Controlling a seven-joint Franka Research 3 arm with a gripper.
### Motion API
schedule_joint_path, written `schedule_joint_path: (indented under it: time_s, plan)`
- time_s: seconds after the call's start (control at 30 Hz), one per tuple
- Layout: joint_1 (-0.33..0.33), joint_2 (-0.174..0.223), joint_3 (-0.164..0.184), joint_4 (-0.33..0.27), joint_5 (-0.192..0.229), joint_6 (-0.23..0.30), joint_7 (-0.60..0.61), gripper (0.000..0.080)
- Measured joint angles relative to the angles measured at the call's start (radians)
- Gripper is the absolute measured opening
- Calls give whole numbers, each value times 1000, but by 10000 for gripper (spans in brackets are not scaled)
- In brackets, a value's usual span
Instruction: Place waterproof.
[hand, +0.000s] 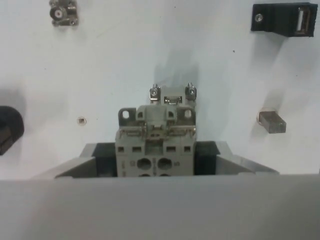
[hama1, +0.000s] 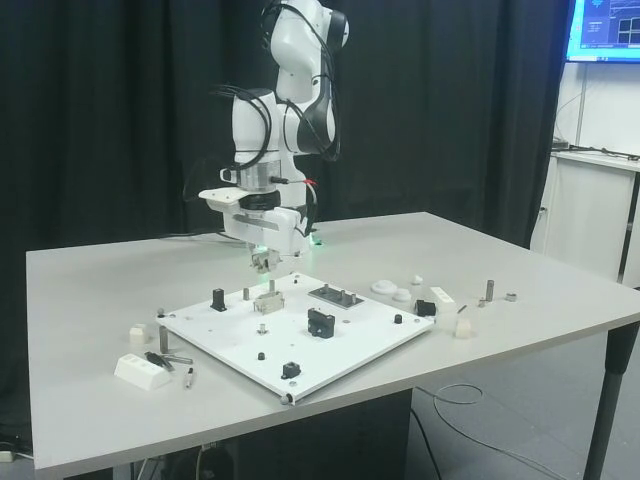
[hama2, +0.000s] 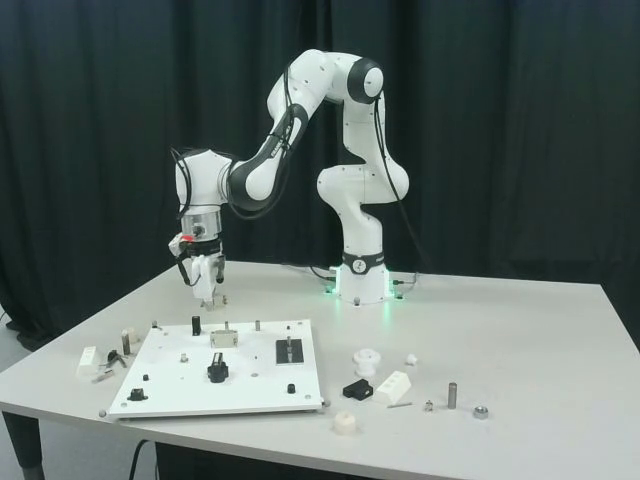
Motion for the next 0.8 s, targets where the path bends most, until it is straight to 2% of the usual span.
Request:
schedule_joint_path:
  time_s: [0.8]
  plan:
    - [0, -1, -1, 16, -20, -19, 8, 314]
